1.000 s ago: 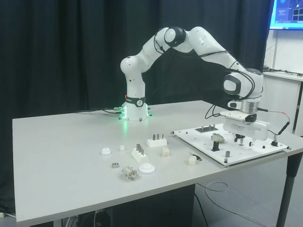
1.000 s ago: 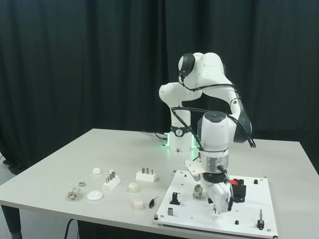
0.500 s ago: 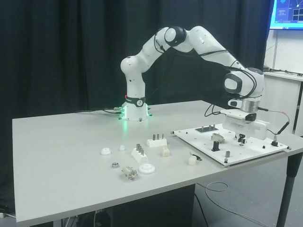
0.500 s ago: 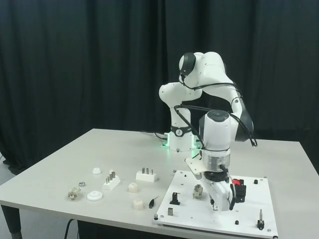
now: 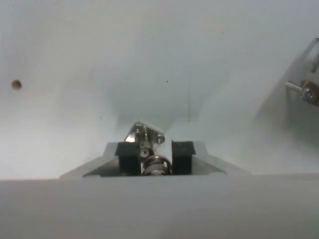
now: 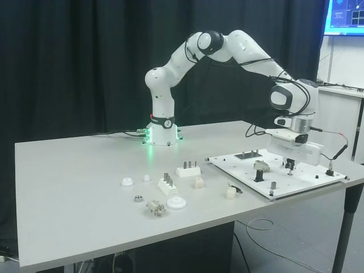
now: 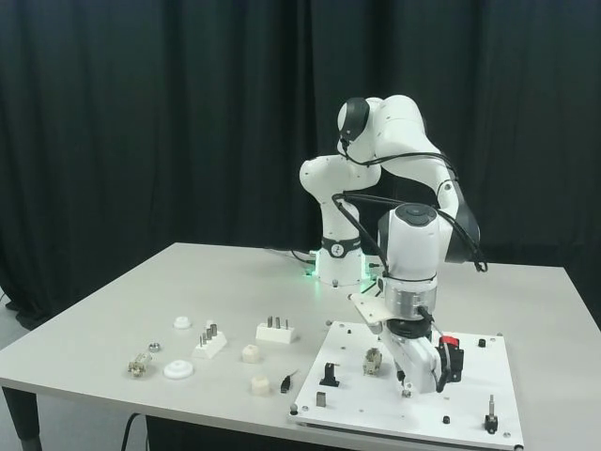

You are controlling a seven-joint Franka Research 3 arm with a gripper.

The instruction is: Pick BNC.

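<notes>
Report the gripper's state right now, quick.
Gripper: shut on the metal connector, held between its two black fingertips above the white board.

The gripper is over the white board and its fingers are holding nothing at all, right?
Not quite. The gripper is over the white board, but its fingers are not empty. The wrist view shows a metal BNC connector caught between the two black fingertips.
</notes>
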